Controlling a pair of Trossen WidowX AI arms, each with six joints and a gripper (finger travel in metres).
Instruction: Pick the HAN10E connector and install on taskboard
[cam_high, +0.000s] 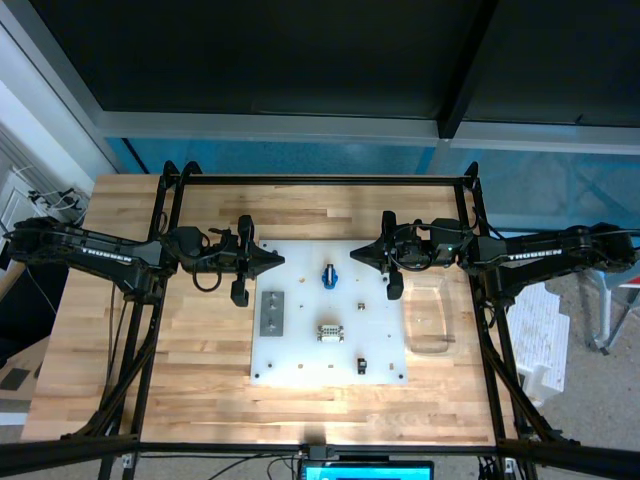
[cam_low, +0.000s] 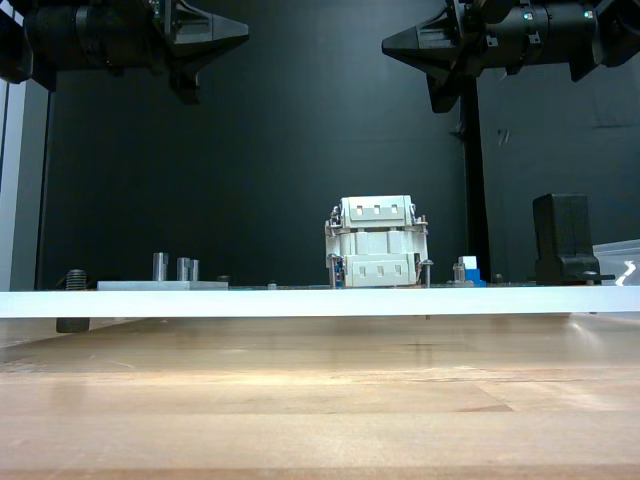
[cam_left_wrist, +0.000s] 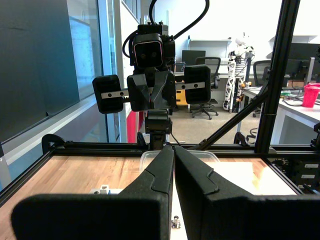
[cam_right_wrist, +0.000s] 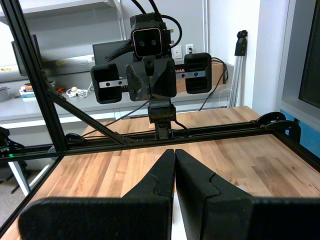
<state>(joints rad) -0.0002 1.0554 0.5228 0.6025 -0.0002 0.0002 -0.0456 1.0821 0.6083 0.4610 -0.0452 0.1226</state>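
Hovering over the taskboard (cam_high: 300, 362), both pressed together.
At the HAN10E connector's (cam_high: 329, 333) eleven o'clock the left tool (cam_high: 280, 257) is hanging, the right tool (cam_high: 357, 255) at one.

connector sits on the board, untouched

the connector (cam_high: 329, 333) is a small beige-grey block with silvery metal bits at its ends. it stands upright and square on the board (cam_high: 300, 358), a little nearer than the board's middle. from table height it shows two stacked tiers with thin pins at the sides. the board is a flat white square plate lying level on the wooden table. the left gripper (cam_high: 280, 258) and right gripper (cam_high: 355, 255), both closed, hang high over the board's far part, well apart from the connector.
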